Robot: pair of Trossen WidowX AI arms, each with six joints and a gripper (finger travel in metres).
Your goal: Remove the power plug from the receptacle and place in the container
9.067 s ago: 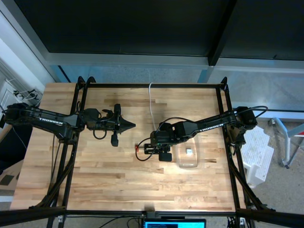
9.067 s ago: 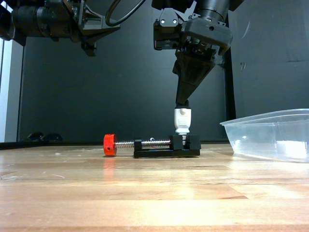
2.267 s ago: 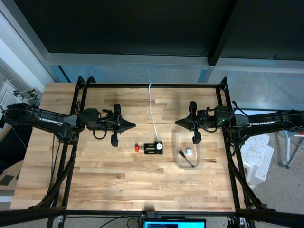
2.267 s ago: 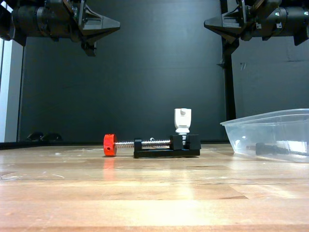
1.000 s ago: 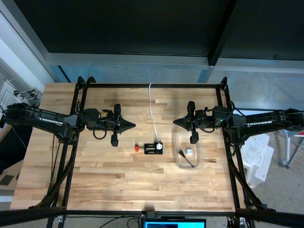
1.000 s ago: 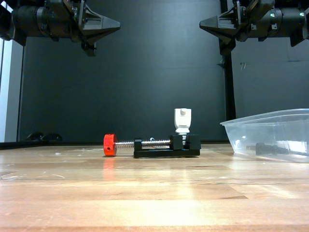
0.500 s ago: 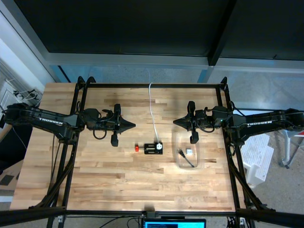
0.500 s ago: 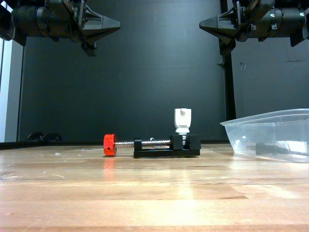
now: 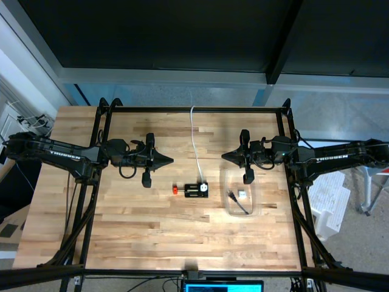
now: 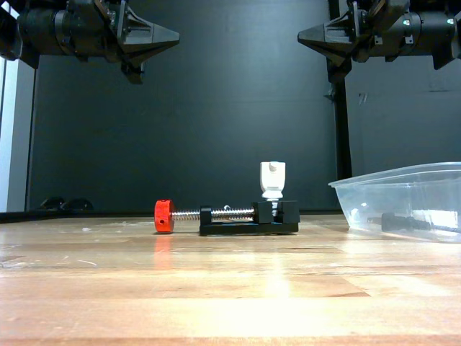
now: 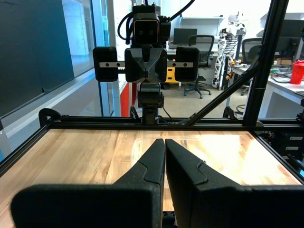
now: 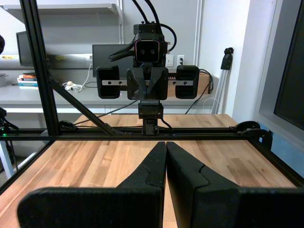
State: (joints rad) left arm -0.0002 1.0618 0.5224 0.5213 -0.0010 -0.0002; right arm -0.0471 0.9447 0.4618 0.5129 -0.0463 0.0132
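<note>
Left claw [image 9: 171,161] and right claw [image 9: 224,157] hang high above the tabletop [image 9: 121,213], each closed tight and empty, while the power plug [image 9: 237,203] lies inside the container [image 9: 253,193], just right of the receptacle [image 9: 197,190].

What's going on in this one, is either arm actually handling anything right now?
Nothing is being handled at this moment. The power plug lies inside the container, beside a small white piece. The receptacle sits at mid table with no plug in it. The left gripper and the right gripper are both shut and empty, held high above the table and pointing toward each other. From this layout, the task looks done.
</note>
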